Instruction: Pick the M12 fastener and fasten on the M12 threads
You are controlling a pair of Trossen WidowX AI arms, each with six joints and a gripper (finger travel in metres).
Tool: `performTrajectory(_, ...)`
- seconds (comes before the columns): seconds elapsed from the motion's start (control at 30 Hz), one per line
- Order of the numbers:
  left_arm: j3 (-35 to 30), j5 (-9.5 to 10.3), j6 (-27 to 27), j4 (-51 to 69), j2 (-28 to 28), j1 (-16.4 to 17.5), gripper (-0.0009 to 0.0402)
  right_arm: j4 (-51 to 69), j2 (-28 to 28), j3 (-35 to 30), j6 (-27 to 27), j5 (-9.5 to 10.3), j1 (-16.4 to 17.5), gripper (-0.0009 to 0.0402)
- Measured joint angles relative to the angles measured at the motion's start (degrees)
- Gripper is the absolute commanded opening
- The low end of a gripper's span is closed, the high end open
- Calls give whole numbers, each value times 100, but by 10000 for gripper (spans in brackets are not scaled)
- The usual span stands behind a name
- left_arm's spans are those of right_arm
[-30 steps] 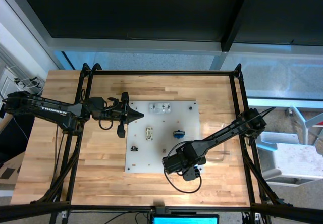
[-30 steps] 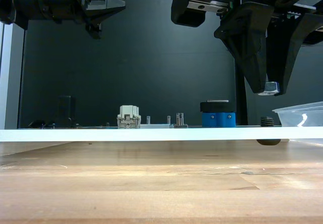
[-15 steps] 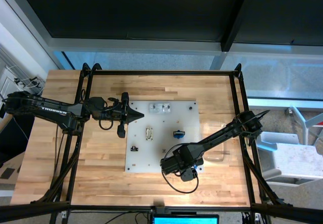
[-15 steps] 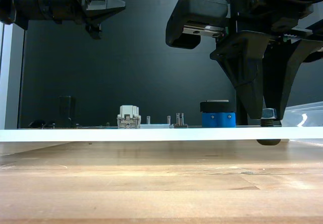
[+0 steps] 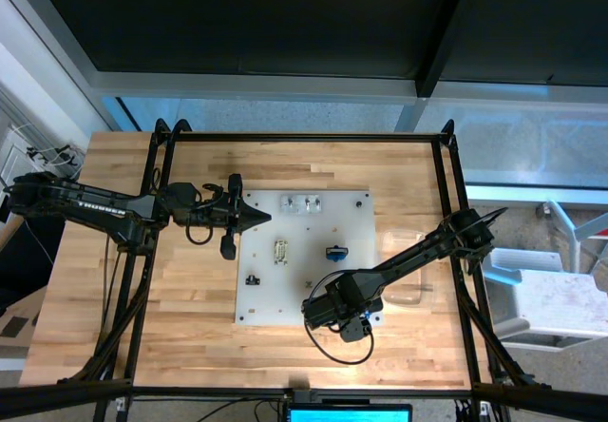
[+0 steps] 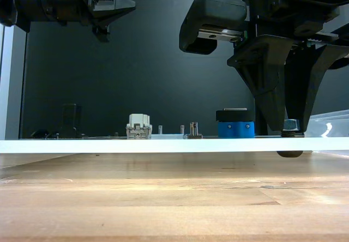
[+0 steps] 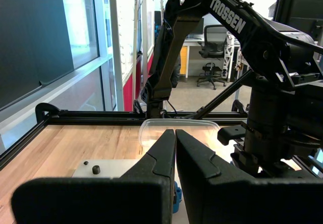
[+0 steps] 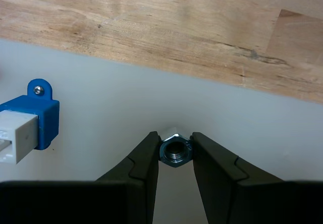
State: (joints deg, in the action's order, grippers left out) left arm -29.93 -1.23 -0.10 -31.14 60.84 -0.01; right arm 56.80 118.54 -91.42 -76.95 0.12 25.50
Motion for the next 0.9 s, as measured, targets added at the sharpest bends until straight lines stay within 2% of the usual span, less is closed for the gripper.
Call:
performTrajectory(0.17, -2, -2, 0, 0, 0, 0, 0, -9, 0, 2, 70, -4, 0, 43)
performTrajectory(0.33, 0, -2, 0, 0, 0, 0, 0, -33, 0, 9, 887, -4, -2, 43)
performTrajectory(0.5, 0, 0, 0, 0, 0, 0, 0, -42, 0, 9, 1899, -2, -9, 43)
performTrajectory(0.9, -2, 0, -2, 0, 0, 0, 0, -9, 2, 9, 4889, -7, -15, 43)
